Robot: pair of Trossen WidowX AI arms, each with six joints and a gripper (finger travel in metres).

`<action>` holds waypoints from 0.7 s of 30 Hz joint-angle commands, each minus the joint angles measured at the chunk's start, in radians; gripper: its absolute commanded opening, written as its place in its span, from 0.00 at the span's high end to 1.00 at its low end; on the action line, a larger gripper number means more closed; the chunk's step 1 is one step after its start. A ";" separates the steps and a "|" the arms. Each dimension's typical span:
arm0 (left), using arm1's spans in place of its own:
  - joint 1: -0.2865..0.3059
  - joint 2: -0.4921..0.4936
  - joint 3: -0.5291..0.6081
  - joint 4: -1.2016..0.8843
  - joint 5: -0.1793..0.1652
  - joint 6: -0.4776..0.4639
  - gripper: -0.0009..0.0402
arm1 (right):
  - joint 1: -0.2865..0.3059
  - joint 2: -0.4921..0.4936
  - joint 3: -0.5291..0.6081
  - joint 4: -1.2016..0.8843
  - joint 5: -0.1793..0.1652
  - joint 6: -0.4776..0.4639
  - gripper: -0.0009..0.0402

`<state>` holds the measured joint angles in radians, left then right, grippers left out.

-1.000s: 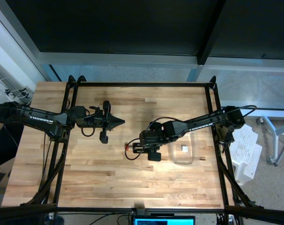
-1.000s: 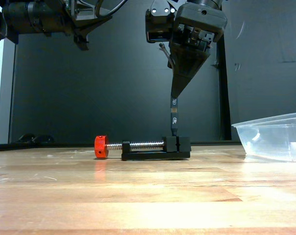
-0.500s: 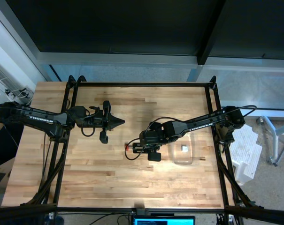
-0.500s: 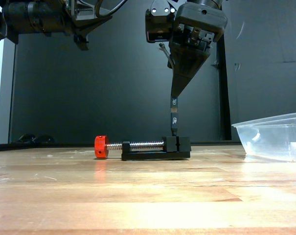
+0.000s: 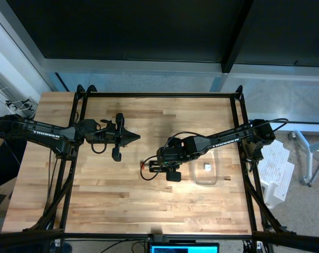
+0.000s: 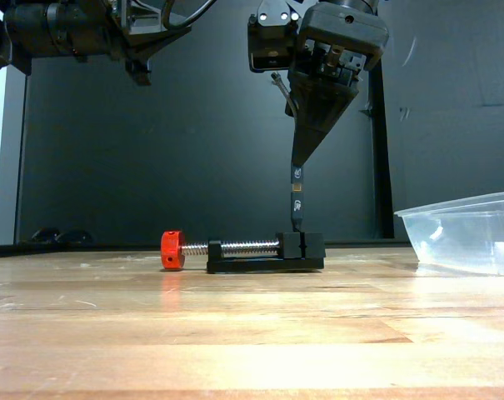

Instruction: Pick the USB-C connector and install on taskboard

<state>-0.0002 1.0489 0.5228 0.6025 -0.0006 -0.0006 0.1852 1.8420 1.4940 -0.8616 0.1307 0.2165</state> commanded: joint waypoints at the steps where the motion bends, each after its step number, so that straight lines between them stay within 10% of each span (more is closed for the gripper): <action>1: 0.000 0.000 0.000 0.000 0.000 0.000 0.98 | 0.000 0.000 -0.009 0.008 0.001 -0.001 0.98; 21: 0.000 0.000 0.000 0.000 0.000 0.000 0.98 | 0.000 0.000 -0.071 0.068 0.009 -0.016 0.98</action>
<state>-0.0002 1.0489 0.5228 0.6025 -0.0006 -0.0006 0.1852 1.8366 1.4300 -0.7860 0.1390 0.2016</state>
